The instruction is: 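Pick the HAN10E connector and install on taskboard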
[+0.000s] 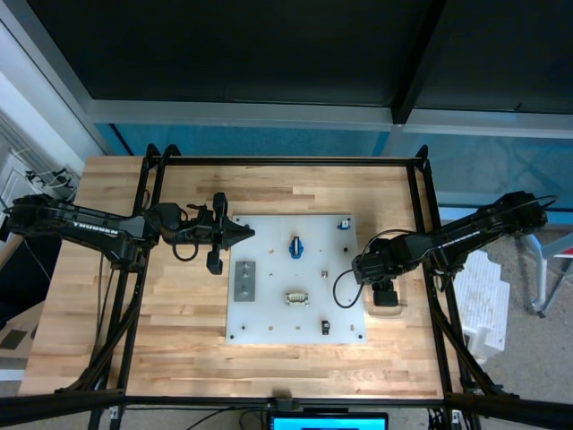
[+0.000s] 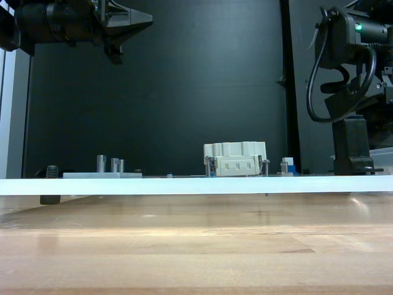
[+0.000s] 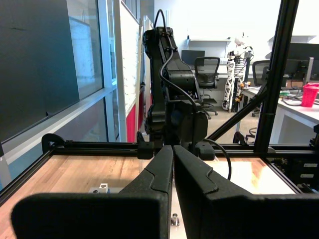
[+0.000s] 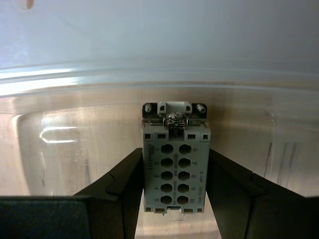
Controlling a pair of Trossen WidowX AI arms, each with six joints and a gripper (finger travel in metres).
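The HAN10E connector (image 4: 175,169), a pale block with ten round holes on its face, lies in a clear tray (image 4: 75,149). My right gripper (image 4: 175,160) is shut on it, one black finger (image 4: 124,184) pressed against each long side. From above, the right gripper (image 1: 385,300) points down into the tray (image 1: 400,311) just off the right edge of the white taskboard (image 1: 269,322); the connector is hidden there. My left gripper (image 1: 242,233) hovers high over the board's left edge, shut and holding nothing, fingers (image 3: 164,169) pressed together.
On the taskboard stand a blue knob (image 1: 296,245), a grey block with two holes (image 1: 244,280), a cream housing (image 1: 297,297) near the middle and small black fittings (image 1: 327,326). A black frame (image 1: 421,224) borders the wooden table.
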